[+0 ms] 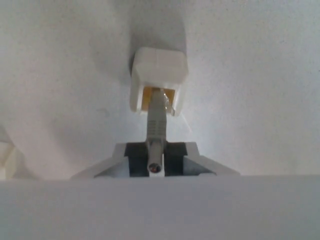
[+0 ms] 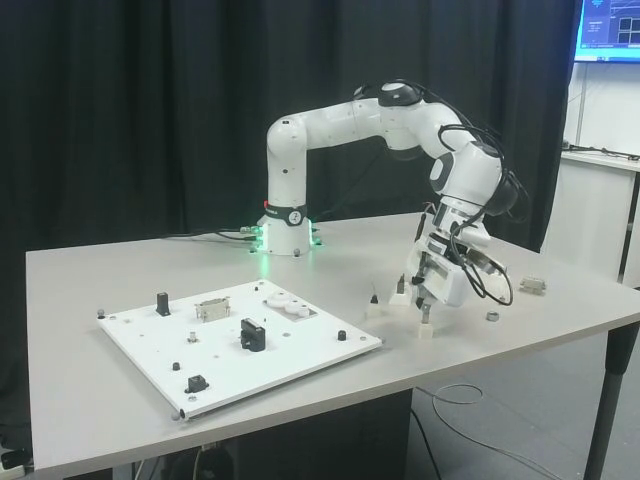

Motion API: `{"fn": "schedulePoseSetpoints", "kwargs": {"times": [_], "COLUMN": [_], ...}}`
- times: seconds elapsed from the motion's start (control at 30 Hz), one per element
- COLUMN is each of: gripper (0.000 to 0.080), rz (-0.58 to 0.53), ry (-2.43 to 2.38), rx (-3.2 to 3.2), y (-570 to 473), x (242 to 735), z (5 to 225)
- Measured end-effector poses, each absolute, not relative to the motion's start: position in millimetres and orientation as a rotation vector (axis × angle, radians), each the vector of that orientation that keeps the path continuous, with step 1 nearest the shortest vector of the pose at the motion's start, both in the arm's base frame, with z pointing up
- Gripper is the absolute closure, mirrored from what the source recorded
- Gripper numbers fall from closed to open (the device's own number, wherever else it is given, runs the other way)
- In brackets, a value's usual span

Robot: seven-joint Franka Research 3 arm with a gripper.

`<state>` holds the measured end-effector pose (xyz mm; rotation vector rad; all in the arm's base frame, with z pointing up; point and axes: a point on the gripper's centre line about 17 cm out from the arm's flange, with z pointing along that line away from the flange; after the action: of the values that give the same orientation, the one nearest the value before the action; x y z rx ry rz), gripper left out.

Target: Place Ethernet.

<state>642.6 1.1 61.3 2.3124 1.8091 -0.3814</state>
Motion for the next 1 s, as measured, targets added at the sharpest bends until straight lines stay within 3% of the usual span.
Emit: {"fn": "schedulePoseSetpoints", "kwargs": {"times": [0.47, 0.5, 0.73, 0.77, 0.8, 0.97, 1.0], "gripper": [0.0741, 0.0571, 0.0571, 0.0262, 0.0070, 0.0070, 0.0017], "rz": [-0.366, -0.365, -0.364, -0.364, -0.364, -0.361, -0.360], "ry": [1.883, 1.886, 1.877, 1.876, 1.874, 1.865, 1.863], "rx": [2.260, 2.258, 2.255, 2.256, 2.256, 2.254, 2.253], "y": [3.8, 3.8, -0.2, -1.0, -1.8, -5.1, -5.5], "x": [646.7, 646.9, 648.4, 648.6, 648.7, 650.8, 651.3], "z": [58.3, 57.9, 57.6, 57.9, 58.3, 63.7, 65.1]}}
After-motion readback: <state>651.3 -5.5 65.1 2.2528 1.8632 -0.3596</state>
